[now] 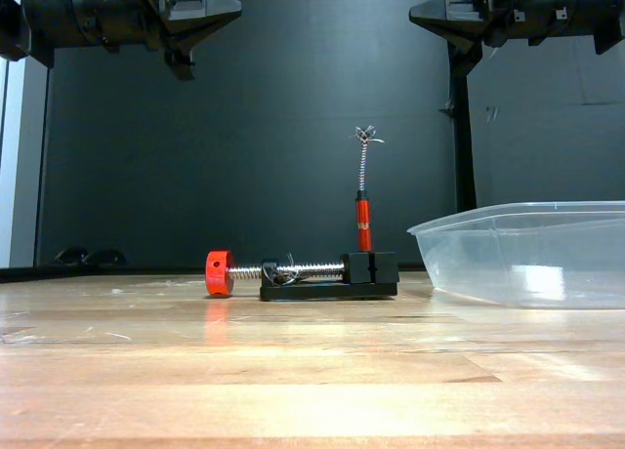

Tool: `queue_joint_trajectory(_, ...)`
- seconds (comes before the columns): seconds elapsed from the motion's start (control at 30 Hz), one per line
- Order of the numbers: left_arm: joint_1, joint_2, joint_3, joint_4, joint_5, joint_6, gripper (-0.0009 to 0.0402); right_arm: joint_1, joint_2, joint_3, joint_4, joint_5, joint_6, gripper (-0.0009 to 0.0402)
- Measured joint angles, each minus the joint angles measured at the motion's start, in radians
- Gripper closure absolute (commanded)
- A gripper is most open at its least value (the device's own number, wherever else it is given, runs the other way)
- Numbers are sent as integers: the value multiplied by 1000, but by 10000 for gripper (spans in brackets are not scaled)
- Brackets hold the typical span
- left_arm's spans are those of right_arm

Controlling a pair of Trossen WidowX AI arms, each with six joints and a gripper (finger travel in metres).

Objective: Pick the RCA connector and install on taskboard

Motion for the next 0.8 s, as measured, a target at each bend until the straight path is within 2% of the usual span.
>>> queue_joint_trajectory(0.8,0,0,0,0,0,0,393,0,0,0,-18,0,-1,393)
